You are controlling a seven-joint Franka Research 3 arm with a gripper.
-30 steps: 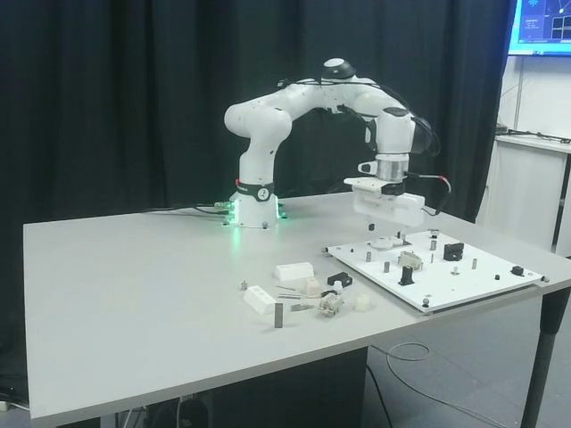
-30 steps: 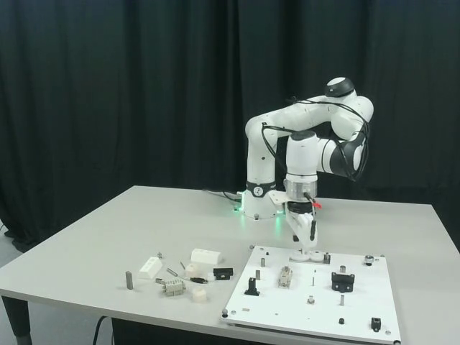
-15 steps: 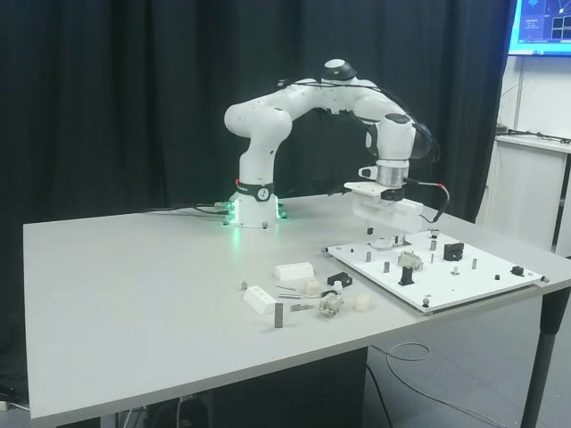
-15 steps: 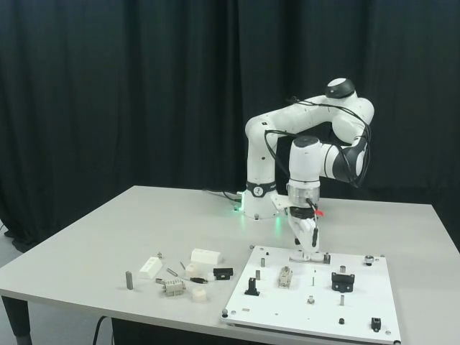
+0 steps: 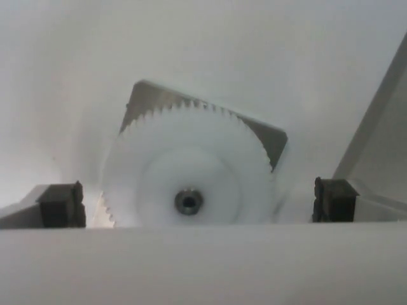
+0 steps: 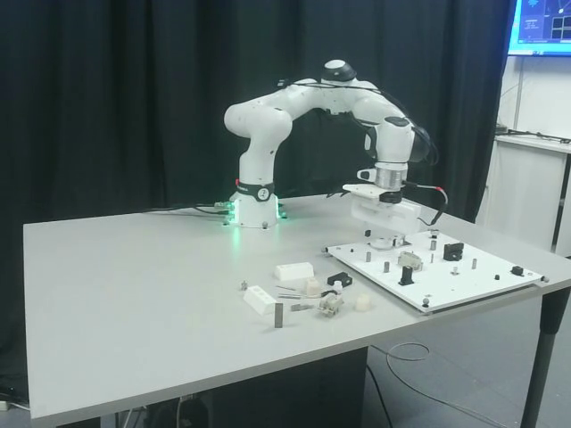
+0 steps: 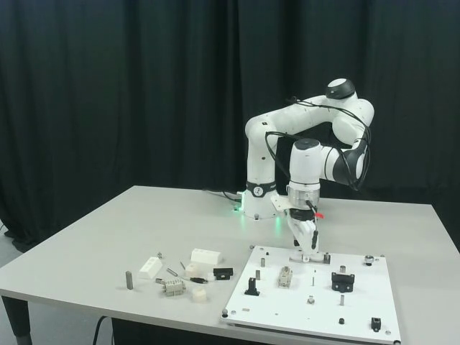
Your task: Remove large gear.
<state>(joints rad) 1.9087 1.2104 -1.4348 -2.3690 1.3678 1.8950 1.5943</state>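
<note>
Wrist view | gripper (image 5: 197,203) pointing down over large gear (image 5: 187,175) | jaws apart, straddling gear | arm bent over white board (image 7: 309,298)

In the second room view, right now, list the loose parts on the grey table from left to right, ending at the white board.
Grey upright pin → white block → grey connector → white box → black clip → white board.
</note>
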